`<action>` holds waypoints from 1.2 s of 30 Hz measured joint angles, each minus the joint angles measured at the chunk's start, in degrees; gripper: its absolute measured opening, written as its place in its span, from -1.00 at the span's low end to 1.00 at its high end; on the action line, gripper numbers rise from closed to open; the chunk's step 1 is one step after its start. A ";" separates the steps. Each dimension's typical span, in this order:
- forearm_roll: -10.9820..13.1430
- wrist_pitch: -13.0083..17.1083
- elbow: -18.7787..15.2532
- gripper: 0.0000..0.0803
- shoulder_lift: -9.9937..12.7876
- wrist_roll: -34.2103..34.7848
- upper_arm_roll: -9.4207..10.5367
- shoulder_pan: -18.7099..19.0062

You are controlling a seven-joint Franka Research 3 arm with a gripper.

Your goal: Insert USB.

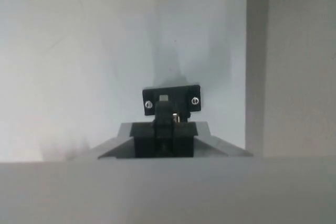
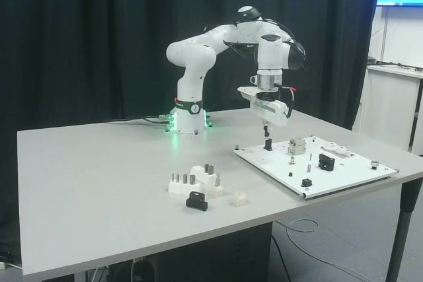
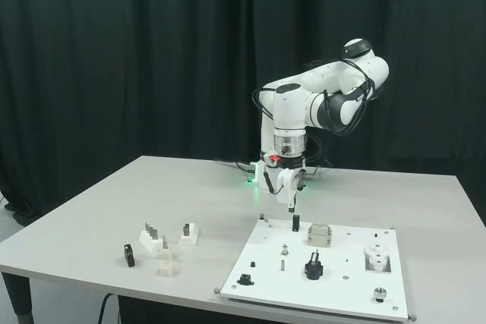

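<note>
While the white arm [image 3: 319,100] reached out from its base [image 2: 188,115] at the far side of the grey table [image 2: 99,170], its gripper [image 3: 291,204] hung directly above the near-base corner of the white board [image 3: 334,282]. The fingers were clamped on the USB plug [image 1: 163,116], a small black piece that pointed straight down. Below it stood the black USB socket [image 2: 268,144], fixed to the board by two screws visible in the wrist view; the same socket [image 1: 171,98] lay just past the plug tip there. Both room views showed a small gap between plug and socket [image 3: 295,223], so the plug was not yet inserted. Other fixtures stood on the board: a grey boxy connector [image 3: 320,234], a black round knob [image 3: 313,269], a white round part [image 3: 377,254], a small black block [image 3: 245,279] and two thin pins [image 3: 283,250]. Well apart from the board, on the bare table, lay a group of white blocks with grey pegs [image 2: 197,177], a small white cube [image 2: 238,197] and a loose black piece [image 2: 197,200]. A green light [image 2: 169,122] glowed at the foot of the arm, and black curtains [image 3: 152,51] closed off the background.
</note>
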 joint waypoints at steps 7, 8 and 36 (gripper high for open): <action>0.46 0.00 0.05 -0.83 0.00 0.00 -0.18 0.00; 0.54 0.00 0.07 -0.83 0.00 0.00 -0.21 0.00; 0.04 -1.02 0.36 -0.83 -0.03 0.00 -0.08 1.56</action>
